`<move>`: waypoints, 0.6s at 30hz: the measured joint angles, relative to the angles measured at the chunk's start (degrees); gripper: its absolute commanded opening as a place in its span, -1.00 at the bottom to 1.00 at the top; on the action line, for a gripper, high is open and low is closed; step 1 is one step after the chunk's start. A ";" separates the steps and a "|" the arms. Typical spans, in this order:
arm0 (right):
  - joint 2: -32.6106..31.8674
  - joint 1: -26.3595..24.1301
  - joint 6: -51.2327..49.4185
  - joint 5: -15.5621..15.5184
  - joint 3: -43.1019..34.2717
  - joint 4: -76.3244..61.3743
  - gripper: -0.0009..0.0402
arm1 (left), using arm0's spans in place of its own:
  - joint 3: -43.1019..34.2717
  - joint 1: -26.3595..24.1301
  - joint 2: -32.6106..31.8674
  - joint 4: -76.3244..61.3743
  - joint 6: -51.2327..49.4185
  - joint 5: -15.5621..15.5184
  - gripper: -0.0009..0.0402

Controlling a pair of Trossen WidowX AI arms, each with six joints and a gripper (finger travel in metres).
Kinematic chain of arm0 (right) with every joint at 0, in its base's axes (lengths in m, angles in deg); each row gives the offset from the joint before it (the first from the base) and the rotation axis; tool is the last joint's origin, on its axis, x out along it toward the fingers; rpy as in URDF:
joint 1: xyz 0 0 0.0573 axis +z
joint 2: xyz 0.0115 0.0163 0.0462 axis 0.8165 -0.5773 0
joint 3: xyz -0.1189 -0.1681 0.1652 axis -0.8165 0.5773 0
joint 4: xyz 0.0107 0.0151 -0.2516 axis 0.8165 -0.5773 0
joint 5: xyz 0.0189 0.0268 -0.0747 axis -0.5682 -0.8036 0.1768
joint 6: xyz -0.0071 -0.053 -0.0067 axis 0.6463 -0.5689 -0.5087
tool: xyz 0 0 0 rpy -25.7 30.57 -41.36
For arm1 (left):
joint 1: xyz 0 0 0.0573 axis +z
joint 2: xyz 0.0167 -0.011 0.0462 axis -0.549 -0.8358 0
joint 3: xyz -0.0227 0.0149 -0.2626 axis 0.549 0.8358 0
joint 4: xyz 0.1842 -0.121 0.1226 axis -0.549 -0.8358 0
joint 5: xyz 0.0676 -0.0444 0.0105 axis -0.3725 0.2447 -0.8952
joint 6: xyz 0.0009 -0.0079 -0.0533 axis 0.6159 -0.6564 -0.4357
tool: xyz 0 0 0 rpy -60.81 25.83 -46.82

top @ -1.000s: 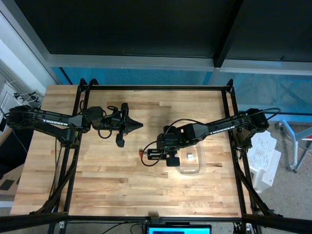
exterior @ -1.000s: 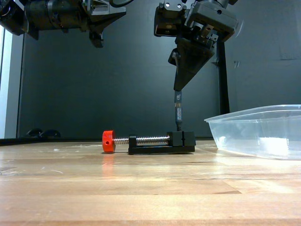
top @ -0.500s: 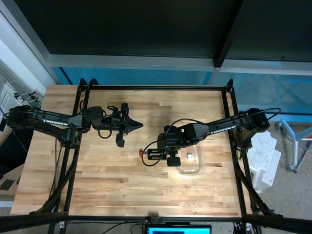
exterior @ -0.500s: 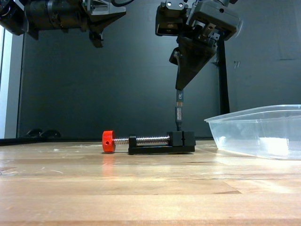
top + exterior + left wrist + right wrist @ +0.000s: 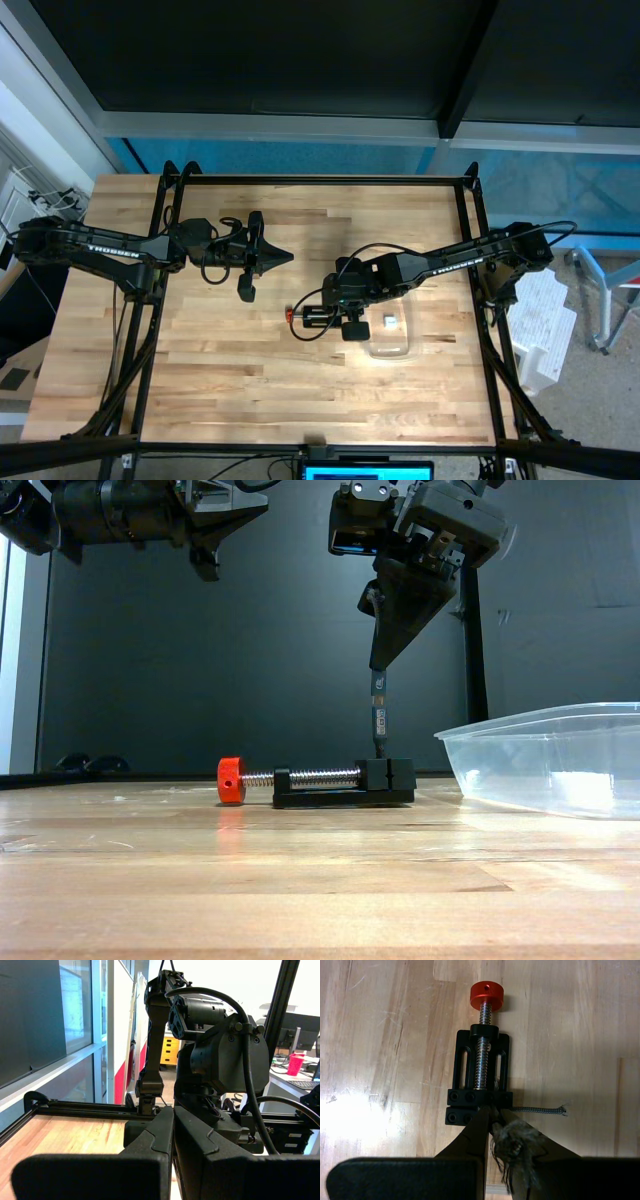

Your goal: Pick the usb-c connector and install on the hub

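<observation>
The usb-c connector (image 5: 379, 717) stands upright as a thin dark stick. Its lower end meets the jaw block of a small black vise (image 5: 345, 781) with a red knob (image 5: 231, 780). I cannot tell how deep it sits there. My right gripper (image 5: 378, 668) points straight down and is shut on the connector's top. In the right wrist view the right gripper (image 5: 492, 1119) closes just beside the vise (image 5: 479, 1085), with frayed cable braid (image 5: 512, 1141) bunched between the fingers. My left gripper (image 5: 288, 257) hovers shut at the back left, well clear; its fingers (image 5: 150, 1145) touch.
A clear plastic tub (image 5: 545, 760) sits on the table just right of the vise, and it holds a small white piece (image 5: 388, 320). A loose frayed cable end (image 5: 540, 1109) lies on the wood beside the vise. Black frame posts (image 5: 470, 230) edge the table.
The right gripper and the connector's top swayed slightly right, then came back left. The connector's lower end stayed at the vise. The left arm has not moved.
</observation>
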 measured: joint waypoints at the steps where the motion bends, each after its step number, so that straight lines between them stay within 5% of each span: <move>1: 0.00 0.00 0.02 -0.11 0.09 -0.02 -0.96 | -0.02 0.00 0.02 -0.02 0.00 0.00 -0.96; 18: 0.02 0.02 0.11 -0.61 0.59 0.87 -0.96 | 0.00 0.00 0.00 0.00 -0.02 -0.02 -0.96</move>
